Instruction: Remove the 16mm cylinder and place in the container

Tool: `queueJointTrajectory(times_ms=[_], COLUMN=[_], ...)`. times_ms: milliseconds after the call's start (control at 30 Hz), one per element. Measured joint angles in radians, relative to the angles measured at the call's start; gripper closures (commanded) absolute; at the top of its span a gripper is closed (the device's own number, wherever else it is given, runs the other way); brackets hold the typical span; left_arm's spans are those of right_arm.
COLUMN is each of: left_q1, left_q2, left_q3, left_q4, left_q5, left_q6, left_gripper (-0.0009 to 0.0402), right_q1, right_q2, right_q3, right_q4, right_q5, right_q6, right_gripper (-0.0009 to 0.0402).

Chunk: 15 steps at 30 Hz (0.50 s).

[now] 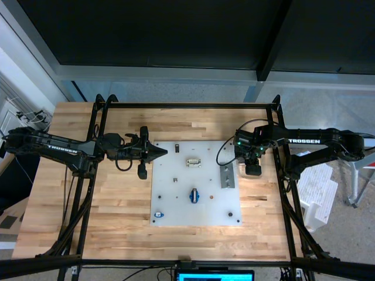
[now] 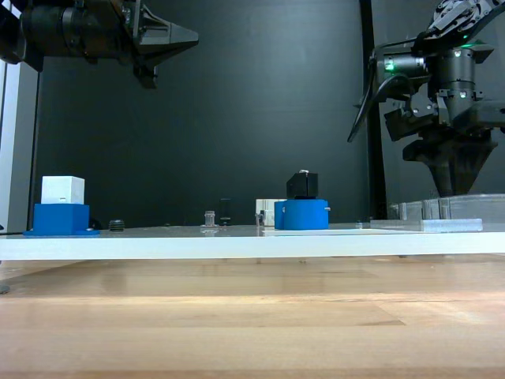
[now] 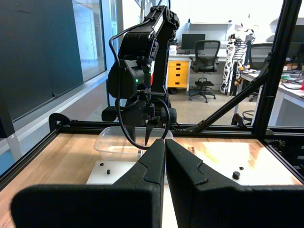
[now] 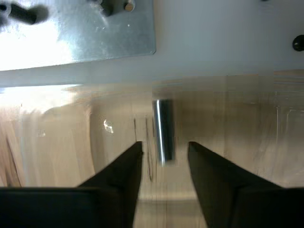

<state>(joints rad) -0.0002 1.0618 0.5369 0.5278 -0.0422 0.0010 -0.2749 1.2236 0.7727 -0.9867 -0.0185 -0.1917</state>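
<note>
The 16mm cylinder (image 4: 164,130), a short silvery peg, is inside the clear container (image 4: 61,114), free of the fingers. My right gripper (image 4: 164,152) hovers just above it, open, with the peg showing in the gap beyond its fingertips. In the high view this right gripper (image 1: 252,170) points down off the white board's right edge. The low view shows it over the container (image 2: 442,210). My left gripper (image 1: 164,151) is shut and empty, held high over the board's left edge.
The grey metal block with holes (image 1: 227,175) lies on the white board (image 1: 176,202) beside the container. A blue knob (image 1: 194,195), a blue-and-white part (image 1: 158,215) and small fittings stand on the board. A black frame surrounds the table.
</note>
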Motion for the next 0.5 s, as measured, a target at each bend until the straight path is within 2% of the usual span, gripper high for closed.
queueJointTrajectory(times_ms=[133, 233, 500], left_q1=[0.0, 0.0, 0.0], left_q2=[0.0, 0.0, 0.0], left_q3=[0.0, 0.0, 0.0], left_q4=[0.0, 0.0, 0.0], left_q5=[0.0, 0.0, 0.0], left_q6=[0.0, 0.0, 0.0], left_gripper=[0.0393, 0.0393, 0.0393], right_q1=[0.0, 0.0, 0.0], right_q2=[0.0, -0.003, -0.021], right_q3=[0.009, 0.029, 0.109], right_q4=[0.0, -0.002, 0.004], right_q5=[0.0, 0.0, 0.0], right_q6=[0.004, 0.005, 0.004], right_gripper=[0.0173, 0.016, 0.0171])
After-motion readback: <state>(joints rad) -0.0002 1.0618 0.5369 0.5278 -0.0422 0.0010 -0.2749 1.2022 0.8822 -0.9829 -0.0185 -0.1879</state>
